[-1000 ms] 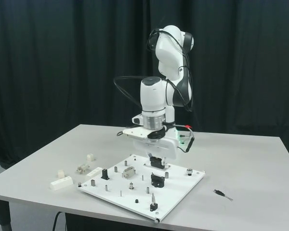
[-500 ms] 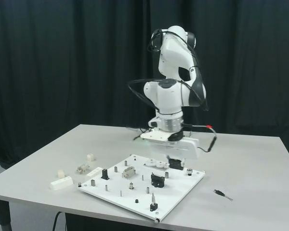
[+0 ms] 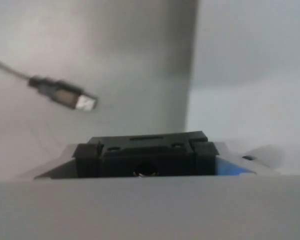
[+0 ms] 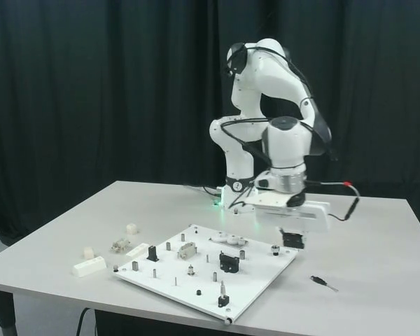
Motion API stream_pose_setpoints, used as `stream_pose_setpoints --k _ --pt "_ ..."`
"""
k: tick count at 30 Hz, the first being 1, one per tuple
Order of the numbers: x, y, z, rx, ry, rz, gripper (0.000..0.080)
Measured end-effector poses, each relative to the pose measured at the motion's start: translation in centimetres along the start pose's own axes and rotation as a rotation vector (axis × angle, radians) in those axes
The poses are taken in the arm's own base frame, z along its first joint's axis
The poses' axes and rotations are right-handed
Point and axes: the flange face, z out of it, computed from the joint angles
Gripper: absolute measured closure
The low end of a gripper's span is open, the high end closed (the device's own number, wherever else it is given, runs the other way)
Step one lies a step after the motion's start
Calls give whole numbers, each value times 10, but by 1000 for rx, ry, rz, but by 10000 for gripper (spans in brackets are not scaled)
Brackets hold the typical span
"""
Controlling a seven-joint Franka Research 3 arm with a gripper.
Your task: Place D-SUB.
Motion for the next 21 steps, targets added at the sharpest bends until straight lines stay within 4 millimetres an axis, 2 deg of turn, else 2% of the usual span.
stream_pose_setpoints --k 11,21 --pt "-62 -10 26 16 39 -46 416" --pt "-94 -15 53 37 70 -34 416"
